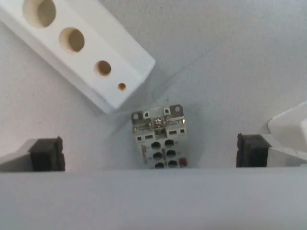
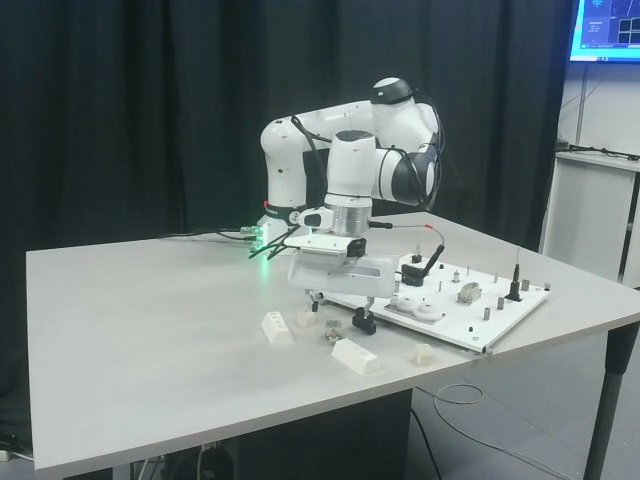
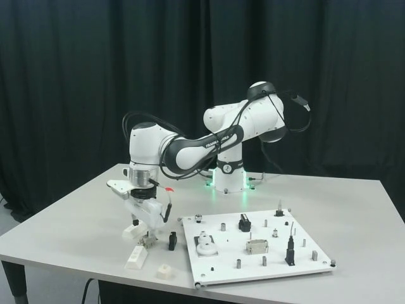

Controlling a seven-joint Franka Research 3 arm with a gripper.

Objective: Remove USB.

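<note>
A USB piece cannot be picked out for certain. What lies right under the gripper [image 1: 149, 152] is a small connector block [image 1: 158, 141], grey-white, with two rows of black sockets facing up. It rests flat on the grey table [image 2: 150, 330]. In the first room view it sits at lower centre [image 2: 331, 332], just off the near corner of the white board [image 2: 500, 320]. In the second room view it is at lower left [image 3: 149, 239].

In the wrist view its long axis runs across the line joining the two fingertips. Its metal-clipped end points toward a long white block [image 1: 76, 48] drilled with four holes of shrinking width. That block's corner comes close to the connector without touching it.

The gripper is spread wide. Its black fingertips [image 1: 47, 154] stand well out on either side of the connector and touch nothing. In the second room view it hangs low over the table [image 3: 152, 231].

Small white blocks [image 2: 356, 355] lie loose on the table around the connector. Which of them is the holed one cannot be told from the room views.

The board [image 3: 316, 269] lies flat at lower right in the second room view. It carries short grey pegs, a few upright black pieces [image 3: 290, 253] and a white gear part [image 3: 205, 244]. Nothing there can be read as a USB either.
</note>
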